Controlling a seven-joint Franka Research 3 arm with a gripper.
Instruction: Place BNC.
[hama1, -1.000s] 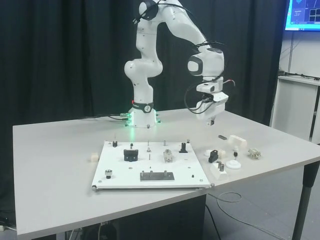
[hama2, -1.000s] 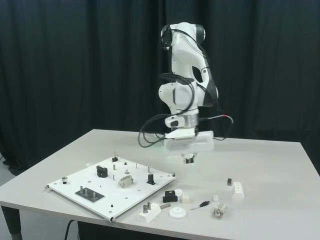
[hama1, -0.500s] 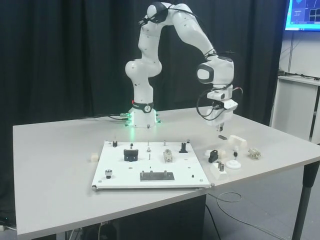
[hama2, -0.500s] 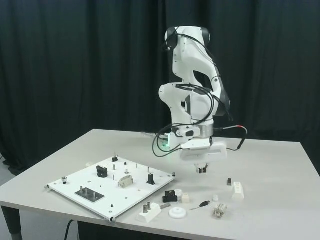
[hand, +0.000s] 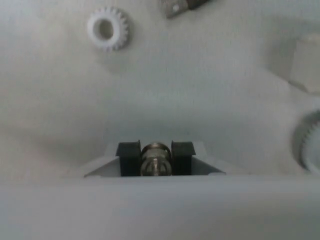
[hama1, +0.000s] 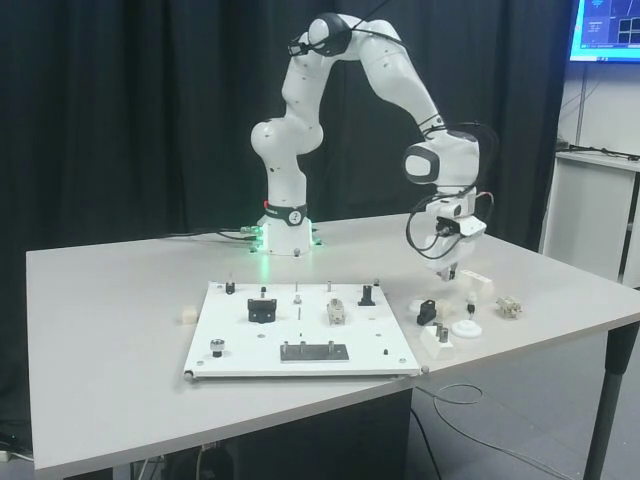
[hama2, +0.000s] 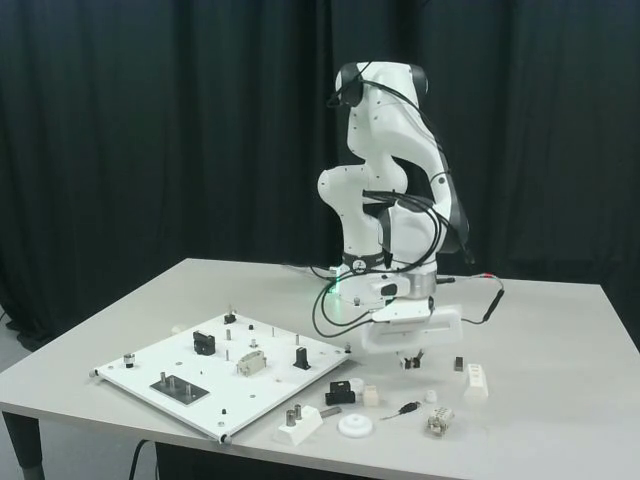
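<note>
White jointed arm (hama1: 385, 75) (black cables)

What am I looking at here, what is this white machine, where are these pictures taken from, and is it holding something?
It is a white robot arm bolted on a grey table. Two pictures come from cameras in the room; the third looks down from the arm's wrist. On the table lies a white board with small fittings, and beside it loose parts, including a white gear. The gripper holds a small metal connector, likely the BNC, between its two black fingers, low above the loose parts.
</note>
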